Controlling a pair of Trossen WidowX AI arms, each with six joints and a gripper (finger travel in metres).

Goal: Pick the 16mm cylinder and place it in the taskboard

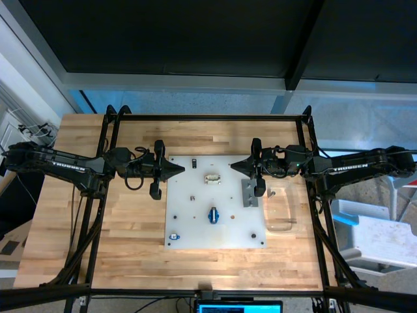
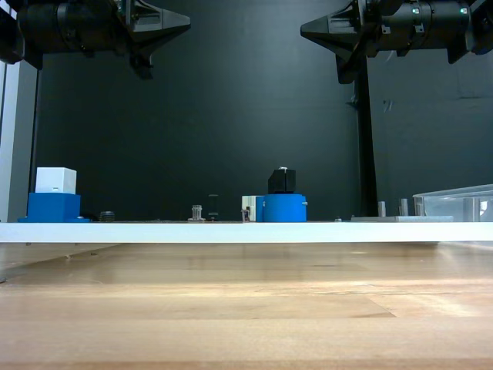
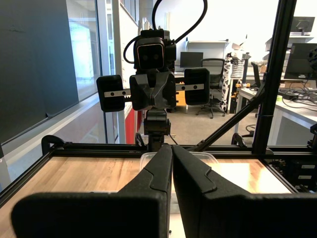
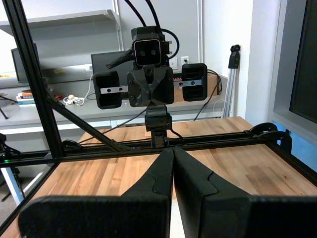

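Pick not begun. left gripper and right gripper both pinched shut, empty, hovering high over taskboard, frame centre. 16mm cylinder: can't pick out; guessing on grey block, board's right edge. Next: right gripper opens, drops there.

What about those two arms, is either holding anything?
No, the left end effector and the right end effector both hang shut and empty above the taskboard.
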